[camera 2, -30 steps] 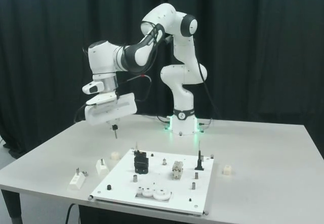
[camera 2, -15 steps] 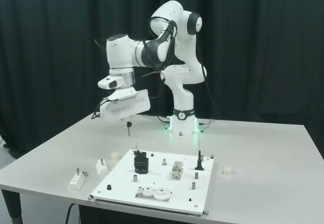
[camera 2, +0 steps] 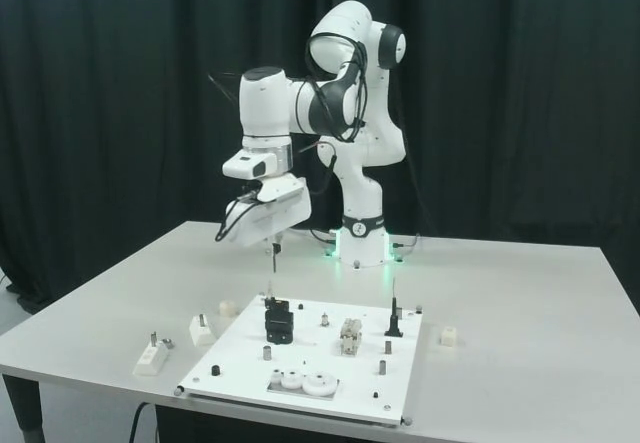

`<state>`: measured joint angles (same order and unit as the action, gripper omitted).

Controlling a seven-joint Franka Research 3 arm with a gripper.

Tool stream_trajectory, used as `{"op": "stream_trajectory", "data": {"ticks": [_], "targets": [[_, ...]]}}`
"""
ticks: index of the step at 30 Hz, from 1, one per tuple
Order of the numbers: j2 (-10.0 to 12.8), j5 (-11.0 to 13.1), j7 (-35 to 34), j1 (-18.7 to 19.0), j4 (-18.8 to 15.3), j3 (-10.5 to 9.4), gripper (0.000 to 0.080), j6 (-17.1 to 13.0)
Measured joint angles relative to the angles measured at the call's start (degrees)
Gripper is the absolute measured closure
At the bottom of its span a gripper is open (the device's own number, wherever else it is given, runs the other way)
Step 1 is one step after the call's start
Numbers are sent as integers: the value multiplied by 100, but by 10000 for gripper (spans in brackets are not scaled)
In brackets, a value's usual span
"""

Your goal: Insert square peg 1.

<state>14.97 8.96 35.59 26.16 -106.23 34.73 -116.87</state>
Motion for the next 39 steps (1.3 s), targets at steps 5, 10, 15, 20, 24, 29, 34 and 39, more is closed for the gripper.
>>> {"op": "stream_trajectory", "data": {"ticks": [5,10,15,20,24,29,34,39], "targets": [[2,0,172,9,-24,-51,779,-77],[20,-10,595,9,-40,-78,779,-104],[41,-11,788,9,-70,-109,779,-171],[41,-11,875,9,-165,-173,779,-297],[42,-11,925,9,-248,-228,779,-403],[47,-12,978,9,-358,-279,779,-558],[66,-17,1256,9,-437,-334,779,-655],[89,-30,1350,9,-520,-402,779,-744]]}}
